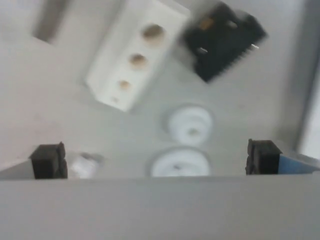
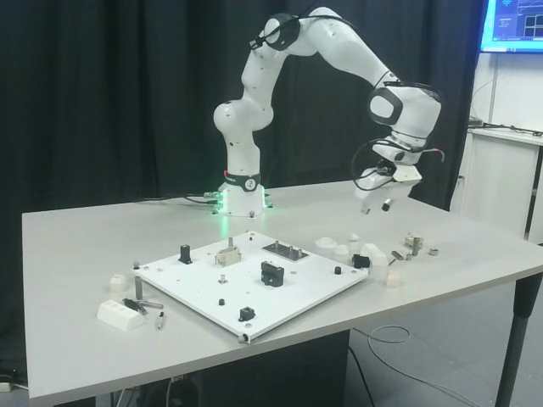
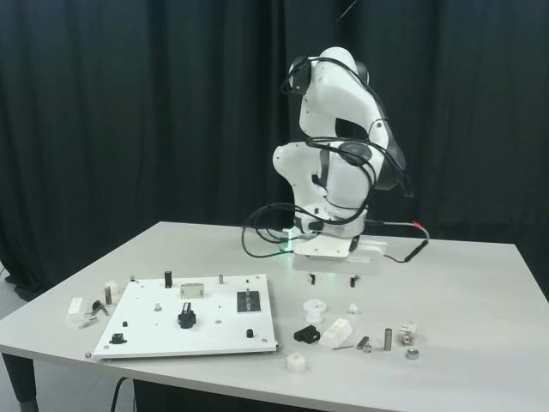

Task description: Remove round peg 3.

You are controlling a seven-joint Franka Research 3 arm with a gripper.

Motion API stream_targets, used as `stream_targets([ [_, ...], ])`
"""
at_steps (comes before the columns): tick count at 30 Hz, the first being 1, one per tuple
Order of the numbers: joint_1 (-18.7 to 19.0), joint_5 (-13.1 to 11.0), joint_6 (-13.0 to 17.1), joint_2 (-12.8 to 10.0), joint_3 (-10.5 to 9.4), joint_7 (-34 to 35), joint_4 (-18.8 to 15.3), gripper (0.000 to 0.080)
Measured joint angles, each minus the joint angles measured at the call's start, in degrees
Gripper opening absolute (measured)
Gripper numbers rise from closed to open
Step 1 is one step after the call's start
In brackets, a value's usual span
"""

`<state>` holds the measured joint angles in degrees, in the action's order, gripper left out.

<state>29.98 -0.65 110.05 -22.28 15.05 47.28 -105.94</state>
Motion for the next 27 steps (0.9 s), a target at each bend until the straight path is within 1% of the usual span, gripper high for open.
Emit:
stream_targets([
  [5, -2.32, 2.07, -2.72, 0.97, -0.03, -1.86, -0.82, 0.08],
  [10, -5.03, 4.25, -4.11, 2.26, -0.22, -4.12, -2.66, 0.08],
  [15, -8.12, 6.54, -4.08, 4.03, -0.42, -6.0, -5.51, 0.08],
  [20, -11.48, 8.8, -3.41, 5.85, -0.48, -8.21, -8.26, 0.08],
  [27, -16.69, 11.0, -1.08, 8.15, -0.49, -11.06, -11.91, 0.08],
])
